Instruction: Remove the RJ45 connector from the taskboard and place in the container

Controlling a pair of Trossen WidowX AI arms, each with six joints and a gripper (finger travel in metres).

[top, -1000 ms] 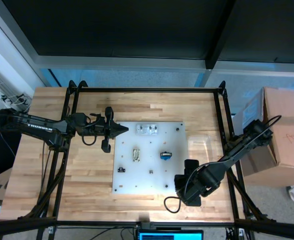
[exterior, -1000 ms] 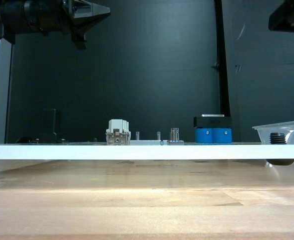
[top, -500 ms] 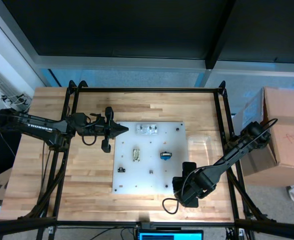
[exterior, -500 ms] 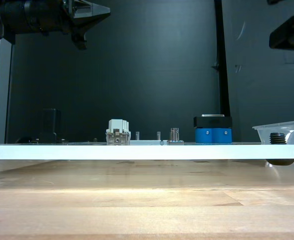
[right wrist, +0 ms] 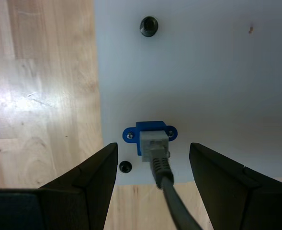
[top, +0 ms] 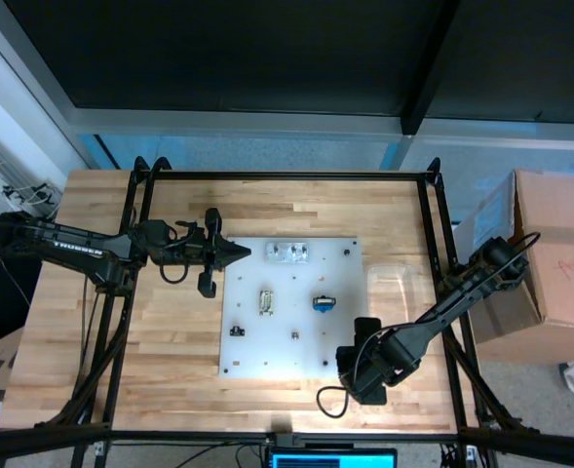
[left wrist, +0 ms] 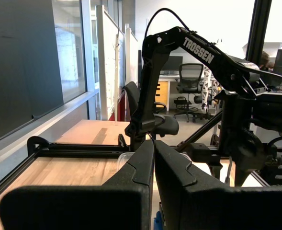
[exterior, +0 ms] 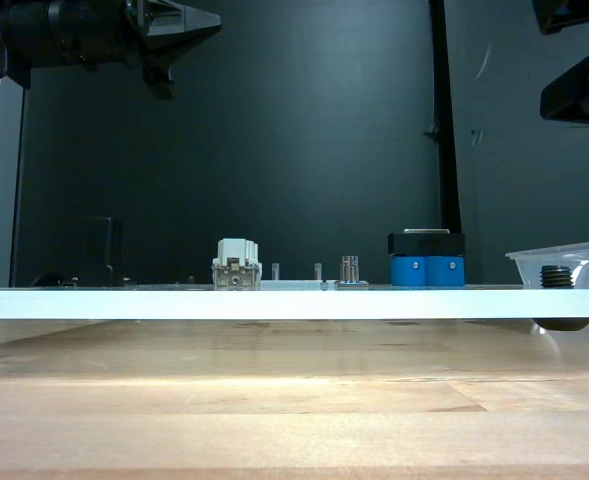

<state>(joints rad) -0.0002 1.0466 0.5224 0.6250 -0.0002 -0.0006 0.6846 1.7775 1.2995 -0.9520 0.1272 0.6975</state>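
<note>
The grey RJ45 connector (right wrist: 153, 144) sits plugged into its blue seat (right wrist: 131, 134) near a corner of the white taskboard (right wrist: 203, 72); its dark cable (right wrist: 172, 206) trails off the board. My right gripper (right wrist: 152, 146) is open, one finger (right wrist: 90, 184) on each side of the connector, not touching it. From above, the right gripper (top: 358, 365) hides the connector at the board's front right corner; only the cable loop (top: 326, 399) shows. My left gripper (top: 236, 252) hovers shut and empty over the board's left edge, high up (exterior: 169, 30).
The clear container (top: 400, 283) stands just right of the board, also at the low view's right edge (exterior: 566, 262). A white connector block (exterior: 236, 265), a small metal post (exterior: 350, 270) and a blue-and-black part (exterior: 427, 262) stand on the board. A cardboard box (top: 550, 263) is off the table's right.
The right gripper has come down and shifted slightly left over the board's front right corner. The left arm has not moved.
</note>
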